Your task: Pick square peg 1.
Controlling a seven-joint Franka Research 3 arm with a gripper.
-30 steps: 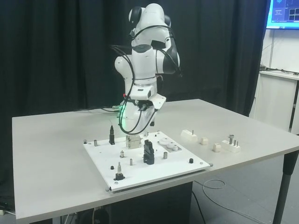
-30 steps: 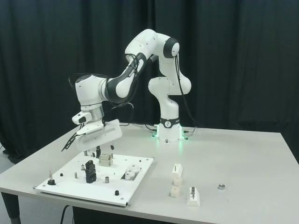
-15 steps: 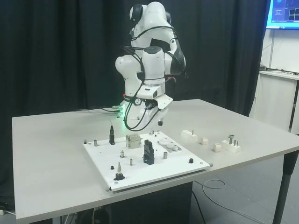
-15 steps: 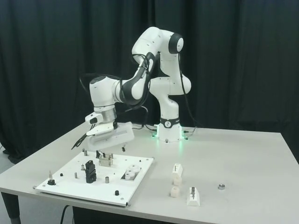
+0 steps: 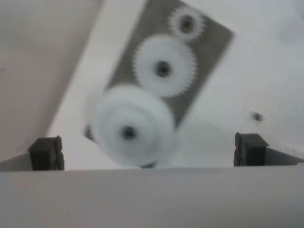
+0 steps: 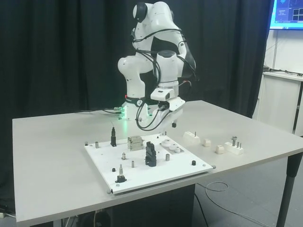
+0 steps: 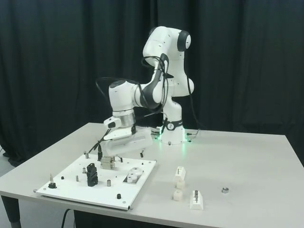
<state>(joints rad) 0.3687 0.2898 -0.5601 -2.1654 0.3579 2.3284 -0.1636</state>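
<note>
Square peg 1 cannot be singled out with certainty: two small white cubes lie on the grey table, beside the white board and well apart from the gripper, and either could be it. Two white holder blocks with upright pins stand near them. The wrist view counts three white gears in a row on one grey plate set in the board. The single white arm is folded, elbow high, with its hand tilted over the board's gear area. The gripper hangs above the board with its two black fingertips spread wide and nothing between them. The nearest gear is blurred, and the small fixtures on the board are too small to identify.
</note>
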